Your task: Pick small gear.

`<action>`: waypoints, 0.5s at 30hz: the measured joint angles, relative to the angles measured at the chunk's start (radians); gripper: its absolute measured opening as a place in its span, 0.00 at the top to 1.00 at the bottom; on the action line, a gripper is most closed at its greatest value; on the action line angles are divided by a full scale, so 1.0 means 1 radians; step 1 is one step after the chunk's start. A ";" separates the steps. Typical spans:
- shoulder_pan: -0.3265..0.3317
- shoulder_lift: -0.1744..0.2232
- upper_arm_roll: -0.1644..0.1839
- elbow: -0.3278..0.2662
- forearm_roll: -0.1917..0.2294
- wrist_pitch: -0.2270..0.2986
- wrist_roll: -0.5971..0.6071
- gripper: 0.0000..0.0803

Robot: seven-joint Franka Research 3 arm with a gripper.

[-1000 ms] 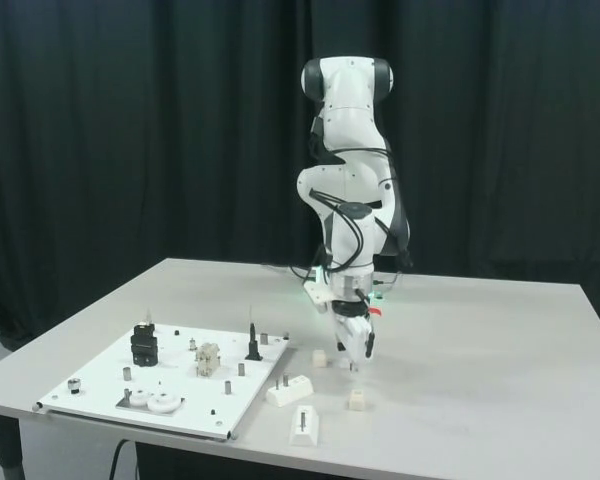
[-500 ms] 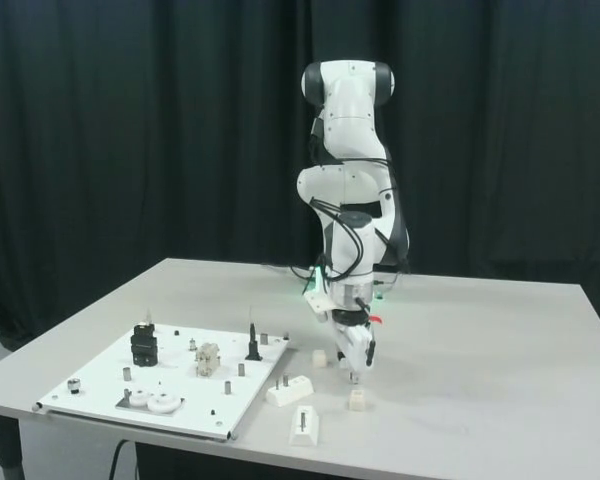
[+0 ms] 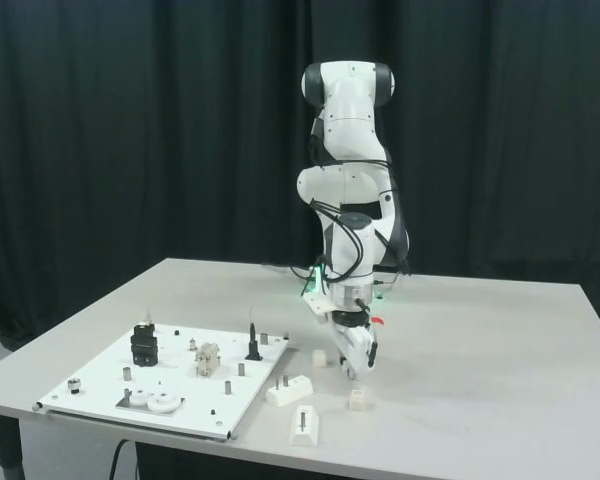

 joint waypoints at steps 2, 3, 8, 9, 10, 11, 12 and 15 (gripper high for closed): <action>0.000 0.000 0.000 0.000 0.000 0.000 0.000 0.32; 0.000 0.000 0.000 0.000 0.000 0.000 0.000 0.59; 0.000 -0.001 0.000 0.000 0.000 0.000 0.000 0.59; 0.000 -0.001 0.000 0.000 0.000 0.000 0.000 0.59; 0.000 -0.001 0.000 0.000 0.000 0.000 0.000 0.59; 0.000 -0.001 0.000 0.000 0.000 0.000 0.000 0.59; 0.000 -0.001 0.000 0.000 0.000 0.000 0.000 0.59; 0.000 -0.001 0.000 0.001 0.000 0.000 0.000 0.76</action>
